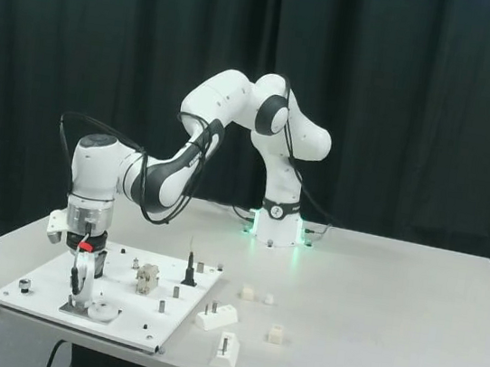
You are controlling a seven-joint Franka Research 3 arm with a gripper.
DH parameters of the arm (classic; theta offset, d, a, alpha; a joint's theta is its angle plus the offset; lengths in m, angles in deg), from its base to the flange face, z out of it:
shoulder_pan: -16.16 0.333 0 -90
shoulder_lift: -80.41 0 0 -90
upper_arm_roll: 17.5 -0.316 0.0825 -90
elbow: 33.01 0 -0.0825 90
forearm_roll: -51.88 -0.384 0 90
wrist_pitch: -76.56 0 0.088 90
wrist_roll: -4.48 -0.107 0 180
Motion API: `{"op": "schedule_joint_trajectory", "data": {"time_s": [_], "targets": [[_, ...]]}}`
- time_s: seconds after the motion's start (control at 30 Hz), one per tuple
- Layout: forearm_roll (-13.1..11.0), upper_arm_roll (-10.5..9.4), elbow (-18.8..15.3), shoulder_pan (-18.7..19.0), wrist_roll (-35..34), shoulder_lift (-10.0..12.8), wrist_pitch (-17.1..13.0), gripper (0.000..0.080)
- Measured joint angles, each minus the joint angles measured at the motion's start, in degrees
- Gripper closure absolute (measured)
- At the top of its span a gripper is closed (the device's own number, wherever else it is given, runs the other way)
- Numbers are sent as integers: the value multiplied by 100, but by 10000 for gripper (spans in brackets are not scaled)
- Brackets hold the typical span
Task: Insert medium gear.
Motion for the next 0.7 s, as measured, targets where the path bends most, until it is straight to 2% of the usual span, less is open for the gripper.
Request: {"op": "schedule_joint_trajectory", "data": {"time_s": [0.17,0.2,0.47,0.5,0.7], "targets": [[0,2,-30,0,49,0,-58,3],[1,4,-32,0,100,0,-67,122],[2,26,-46,-5,306,0,-94,122],[11,33,-51,-6,308,0,-93,450],[15,45,-56,-14,351,-1,-138,450]]}}
